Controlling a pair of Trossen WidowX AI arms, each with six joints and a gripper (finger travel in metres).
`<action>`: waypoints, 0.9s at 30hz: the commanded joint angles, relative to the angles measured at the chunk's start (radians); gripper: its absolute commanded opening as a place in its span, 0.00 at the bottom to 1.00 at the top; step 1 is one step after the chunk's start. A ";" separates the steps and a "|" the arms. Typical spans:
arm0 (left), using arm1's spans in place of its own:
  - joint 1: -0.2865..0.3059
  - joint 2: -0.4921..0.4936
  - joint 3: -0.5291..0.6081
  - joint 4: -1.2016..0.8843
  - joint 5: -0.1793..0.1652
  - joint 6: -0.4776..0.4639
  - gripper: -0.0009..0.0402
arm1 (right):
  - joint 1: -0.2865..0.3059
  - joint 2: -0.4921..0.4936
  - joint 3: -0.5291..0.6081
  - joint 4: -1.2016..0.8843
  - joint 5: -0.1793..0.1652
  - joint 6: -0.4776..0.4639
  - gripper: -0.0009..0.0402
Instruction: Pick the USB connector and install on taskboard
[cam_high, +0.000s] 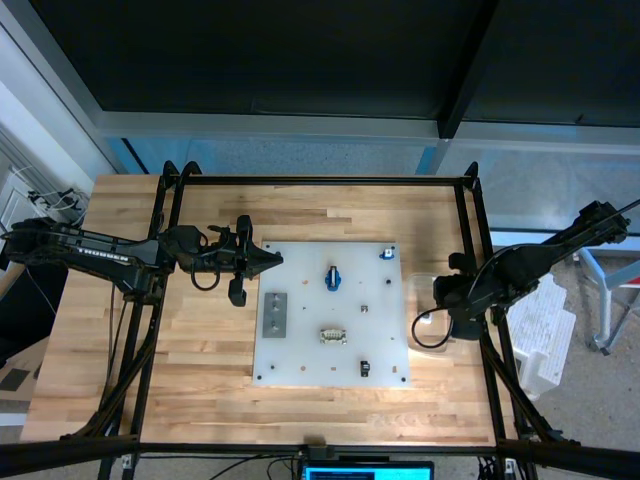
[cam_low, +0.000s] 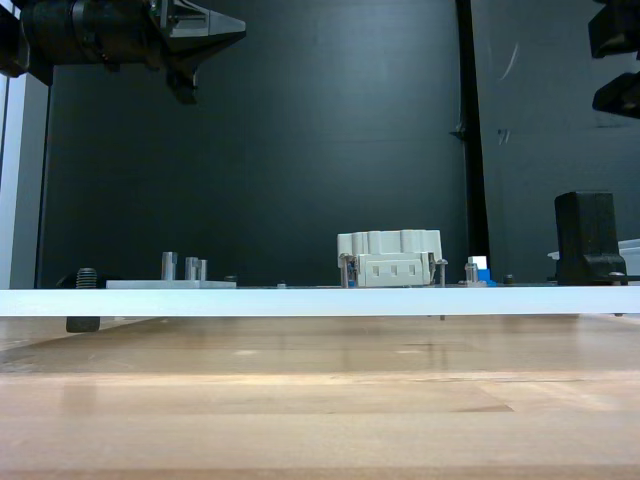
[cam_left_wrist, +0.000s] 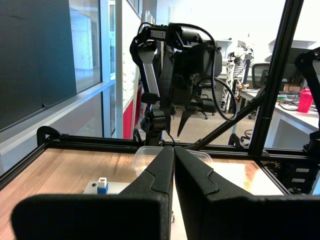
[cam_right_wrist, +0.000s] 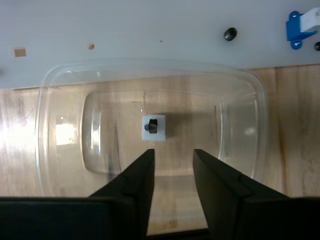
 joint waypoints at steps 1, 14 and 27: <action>0.000 0.000 0.000 0.000 0.000 0.000 0.02 | 0.000 0.014 -0.031 0.037 -0.007 0.014 0.35; 0.000 0.000 0.000 0.000 0.000 0.000 0.02 | 0.000 0.076 -0.132 0.181 -0.032 0.023 0.40; 0.000 0.000 0.000 0.000 0.000 0.000 0.02 | -0.031 0.132 -0.183 0.254 -0.032 0.003 0.40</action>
